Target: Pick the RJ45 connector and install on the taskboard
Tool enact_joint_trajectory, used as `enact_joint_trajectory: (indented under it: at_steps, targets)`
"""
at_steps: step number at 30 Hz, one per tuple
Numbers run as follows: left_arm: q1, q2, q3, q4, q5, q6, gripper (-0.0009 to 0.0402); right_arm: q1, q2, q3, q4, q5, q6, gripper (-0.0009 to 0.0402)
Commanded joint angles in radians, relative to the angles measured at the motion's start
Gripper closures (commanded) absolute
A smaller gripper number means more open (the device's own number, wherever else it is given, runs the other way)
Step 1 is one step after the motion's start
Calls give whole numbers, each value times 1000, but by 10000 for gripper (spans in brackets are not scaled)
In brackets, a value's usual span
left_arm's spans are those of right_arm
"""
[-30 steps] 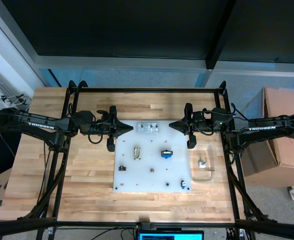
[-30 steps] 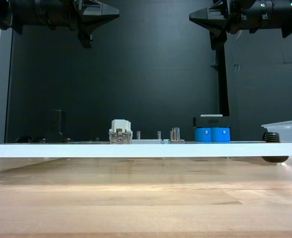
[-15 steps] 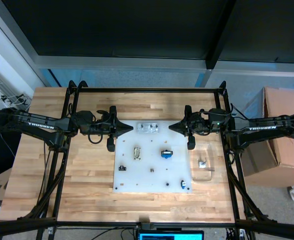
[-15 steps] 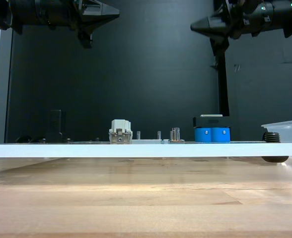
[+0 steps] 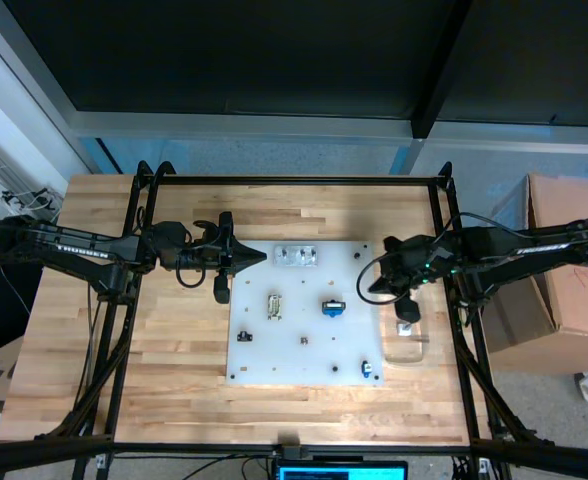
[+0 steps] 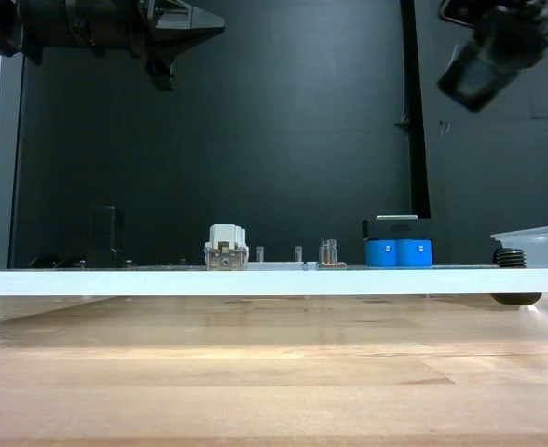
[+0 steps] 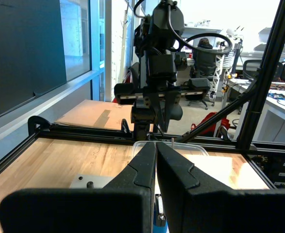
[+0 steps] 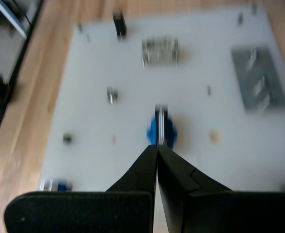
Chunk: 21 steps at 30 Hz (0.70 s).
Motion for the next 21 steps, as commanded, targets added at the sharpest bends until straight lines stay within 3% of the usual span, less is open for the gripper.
enact_joint_trajectory:
  at_steps: [1,9,21]
  targets:
    - [0,0,0,0,0,0,392,54,2,63,-191,55,45,393]
    - [0,0,0,0,0,0,393,159,2,211,-496,74,180,394]
    - [0,0,0,0,0,0,392,203,34,237,-584,63,230,394]
